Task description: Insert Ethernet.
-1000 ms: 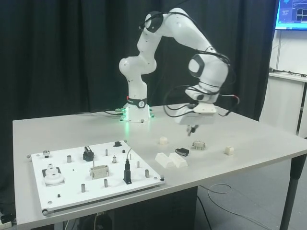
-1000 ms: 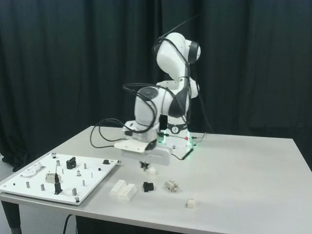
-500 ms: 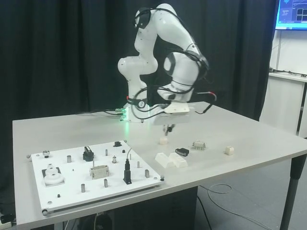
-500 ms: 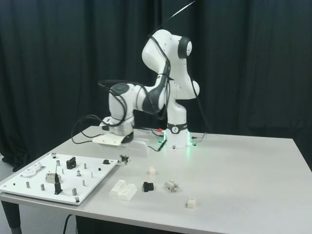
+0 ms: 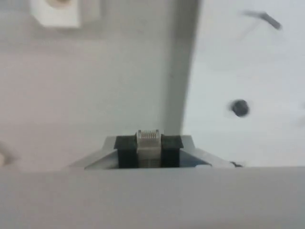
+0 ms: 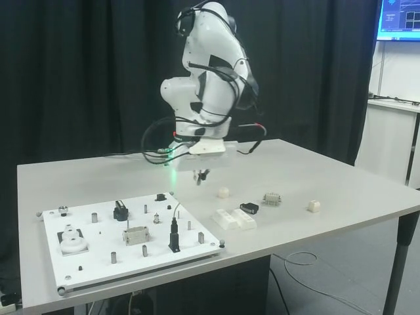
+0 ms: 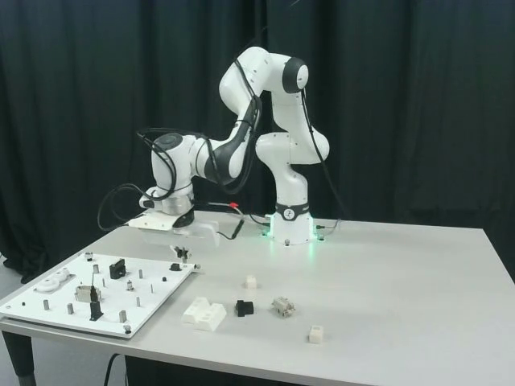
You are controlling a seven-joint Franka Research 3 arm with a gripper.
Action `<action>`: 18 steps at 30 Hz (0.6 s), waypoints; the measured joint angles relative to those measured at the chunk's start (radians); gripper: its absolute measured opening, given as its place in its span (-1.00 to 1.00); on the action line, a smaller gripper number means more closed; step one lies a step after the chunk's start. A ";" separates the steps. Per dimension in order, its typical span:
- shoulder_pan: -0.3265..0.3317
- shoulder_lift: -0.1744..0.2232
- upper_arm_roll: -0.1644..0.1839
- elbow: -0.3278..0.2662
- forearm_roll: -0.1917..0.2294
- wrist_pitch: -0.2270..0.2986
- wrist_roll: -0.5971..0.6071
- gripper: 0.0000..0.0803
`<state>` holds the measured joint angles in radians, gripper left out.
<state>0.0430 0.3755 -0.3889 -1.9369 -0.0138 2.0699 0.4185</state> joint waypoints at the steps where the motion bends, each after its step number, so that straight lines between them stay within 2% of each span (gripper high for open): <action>1: 0.000 -0.004 -0.008 -0.008 0.000 0.005 -0.008 -0.75; 7: 0.000 -0.030 -0.050 -0.058 0.001 0.046 -0.056 -0.75; 18: 0.000 -0.083 -0.123 -0.182 0.001 0.158 -0.156 -0.75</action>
<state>0.0430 0.2930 -0.5118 -2.1190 -0.0131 2.2275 0.2628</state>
